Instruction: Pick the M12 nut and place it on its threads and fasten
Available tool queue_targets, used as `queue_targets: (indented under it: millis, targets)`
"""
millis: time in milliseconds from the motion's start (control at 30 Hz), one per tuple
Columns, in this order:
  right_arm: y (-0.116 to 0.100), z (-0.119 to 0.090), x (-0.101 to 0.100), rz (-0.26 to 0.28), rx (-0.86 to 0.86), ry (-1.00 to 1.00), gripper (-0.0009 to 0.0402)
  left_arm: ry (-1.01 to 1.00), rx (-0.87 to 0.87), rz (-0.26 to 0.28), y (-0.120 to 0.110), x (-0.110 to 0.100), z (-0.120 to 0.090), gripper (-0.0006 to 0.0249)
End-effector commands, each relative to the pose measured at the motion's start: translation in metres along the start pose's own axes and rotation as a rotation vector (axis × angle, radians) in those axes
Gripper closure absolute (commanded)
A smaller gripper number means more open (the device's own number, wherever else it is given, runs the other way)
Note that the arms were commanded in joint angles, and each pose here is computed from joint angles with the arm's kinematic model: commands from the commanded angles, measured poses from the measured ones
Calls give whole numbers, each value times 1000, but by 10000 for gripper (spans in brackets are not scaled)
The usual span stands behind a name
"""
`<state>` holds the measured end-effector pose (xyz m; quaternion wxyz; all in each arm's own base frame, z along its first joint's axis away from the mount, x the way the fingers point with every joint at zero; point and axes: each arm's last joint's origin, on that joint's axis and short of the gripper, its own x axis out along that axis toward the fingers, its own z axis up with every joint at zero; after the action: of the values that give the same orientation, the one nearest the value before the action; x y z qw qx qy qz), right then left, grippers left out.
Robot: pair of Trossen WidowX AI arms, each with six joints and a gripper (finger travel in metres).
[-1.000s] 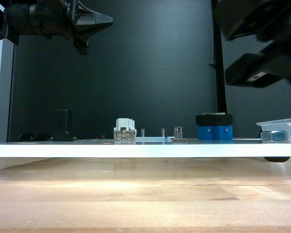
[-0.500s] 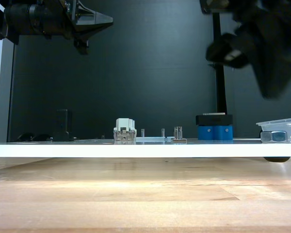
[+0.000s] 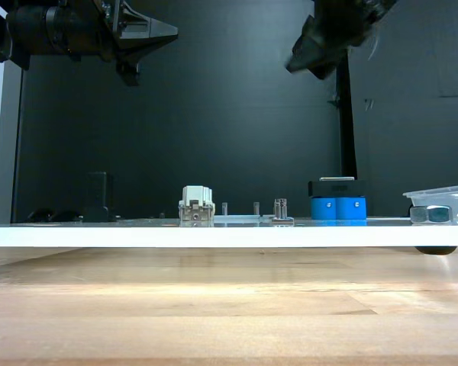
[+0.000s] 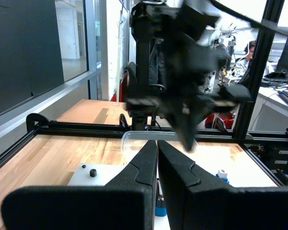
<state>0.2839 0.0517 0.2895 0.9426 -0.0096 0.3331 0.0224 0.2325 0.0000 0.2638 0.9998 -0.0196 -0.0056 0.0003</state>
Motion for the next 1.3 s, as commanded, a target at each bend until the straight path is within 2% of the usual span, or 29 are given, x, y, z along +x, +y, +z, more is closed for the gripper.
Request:
queue_targets:
  millis: [33,167,333,400,667,833,1000,1300]
  targets:
    - [-22,2,-17,-48,12,-145,394,0,0,0,0,0,0,243]
    - [-41,-3,-38,-96,16,-306,394,0,0,0,0,0,0,243]
    - [-57,-17,-53,-31,38,-475,393,0,0,0,0,0,0,243]
    - [-60,-23,-55,-36,53,-517,393,0,0,0,0,0,0,243]
    - [-58,-39,-50,-31,66,-653,394,0,0,0,0,0,0,243]
    - [-47,-45,-47,-84,70,-677,394,0,0,0,0,0,0,243]
    - [-41,-45,-46,-63,48,-674,394,0,0,0,0,0,0,243]
    - [-42,-47,-43,-71,28,-660,394,0,0,0,0,0,0,243]
